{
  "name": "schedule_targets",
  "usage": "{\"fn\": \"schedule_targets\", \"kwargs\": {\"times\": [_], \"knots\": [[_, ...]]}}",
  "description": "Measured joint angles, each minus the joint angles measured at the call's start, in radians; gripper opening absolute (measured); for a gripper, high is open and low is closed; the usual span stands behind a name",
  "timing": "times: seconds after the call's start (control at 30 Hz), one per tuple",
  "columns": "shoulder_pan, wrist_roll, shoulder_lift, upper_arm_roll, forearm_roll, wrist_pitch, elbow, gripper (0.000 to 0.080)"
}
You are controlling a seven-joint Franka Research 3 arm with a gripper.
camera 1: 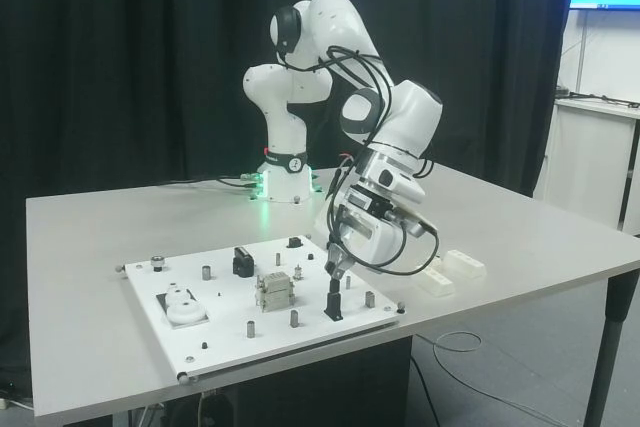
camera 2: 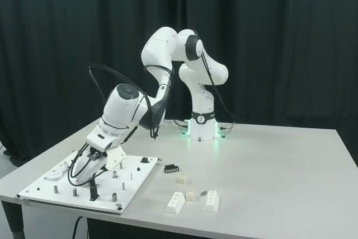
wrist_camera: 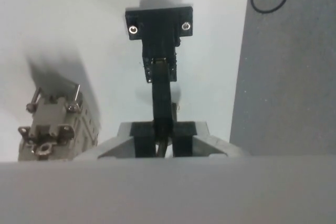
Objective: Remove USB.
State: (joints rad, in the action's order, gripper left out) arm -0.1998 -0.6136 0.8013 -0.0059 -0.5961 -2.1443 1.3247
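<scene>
A black USB plug (wrist_camera: 160, 95) stands upright in a black socket mount (wrist_camera: 159, 24) screwed to the white board (wrist_camera: 79, 24). My gripper (wrist_camera: 163, 131) is right over it, its black fingers (wrist_camera: 143, 139) shut on the plug's upper part. The plug's other end still reaches into the socket. From the first room view, the gripper (camera 1: 335, 269) hangs tilted above the mount (camera 1: 334, 307) near the board's front edge. The second room view shows the gripper (camera 2: 92, 180) low over the same mount (camera 2: 93, 193).
A grey metal connector (wrist_camera: 55, 124) with clips stands on the board beside the mount. Small pegs and a white round part (camera 1: 182, 307) sit elsewhere on the board (camera 1: 300, 337). White blocks (camera 2: 190, 198) and a small black part (camera 2: 171, 168) lie on the table. The board's edge is close.
</scene>
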Motion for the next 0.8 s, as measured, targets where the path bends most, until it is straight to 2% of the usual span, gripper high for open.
{"fn": "schedule_targets", "kwargs": {"times": [0.53,0.8], "knots": [[0.010,0.034,0.000,-0.006,-0.004,0.036,-0.020,0.0062],[0.028,0.028,0.000,-0.006,-0.045,0.093,-0.075,0.0060]]}}
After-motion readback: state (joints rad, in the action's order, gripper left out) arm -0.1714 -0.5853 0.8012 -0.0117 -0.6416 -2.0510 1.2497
